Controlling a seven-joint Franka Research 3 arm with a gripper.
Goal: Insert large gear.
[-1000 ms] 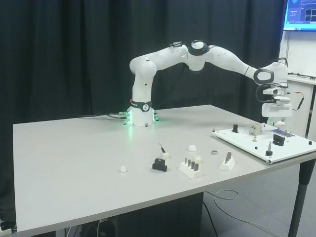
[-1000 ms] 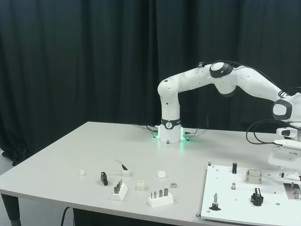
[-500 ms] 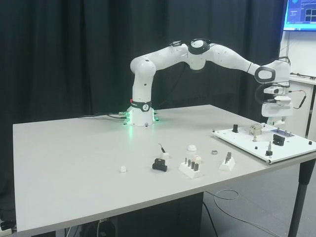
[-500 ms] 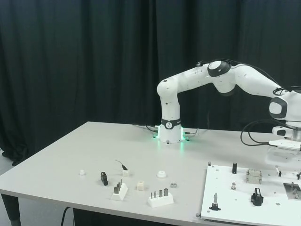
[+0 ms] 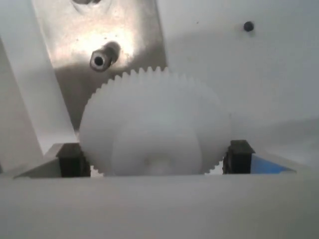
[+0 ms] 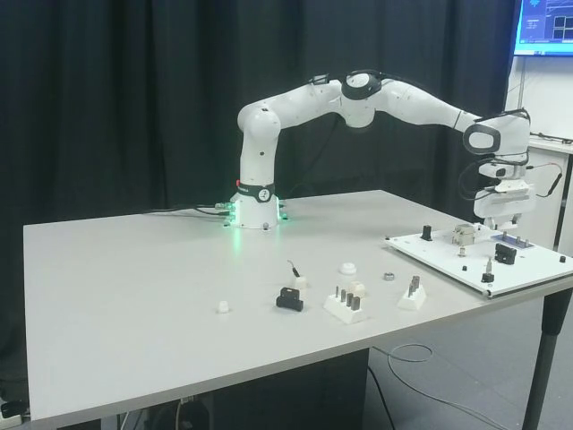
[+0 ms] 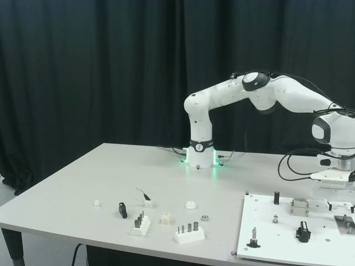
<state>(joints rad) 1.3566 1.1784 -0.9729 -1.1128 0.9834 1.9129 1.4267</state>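
The pincer (image 5: 158, 160) is gripping the large gear (image 5: 154, 124): in the wrist view its two black fingertips (image 5: 73, 159) are pressing on opposite edges of the gear's toothed rim, so the gear is sitting flat between them with its axis running straight down, in line with the arm's wrist. The gear is white, round, ringed with fine even teeth, and has a raised smooth hub in the middle with a small centre bore that is barely showing.

Past the gear's rim, a grey metal plate (image 5: 129, 35) is lying underneath, and a short upright peg (image 5: 101, 60) is standing on it. The peg is not under the hub; it is showing just outside the toothed edge, so the gear's bore and the peg are offset sideways. By this reading, the coming move is turning on closing that offset, sliding the gear across until bore sits over peg, then lowering.

In the first room view, the white arm (image 6: 358, 94) is reaching from its green-lit base (image 6: 254, 208) far out to the right, and the pincer is hanging above the far right end of the white board (image 6: 474, 260) on the grey worktop (image 6: 134, 278), apart from the board's surface. The gear itself is too small to make out there.
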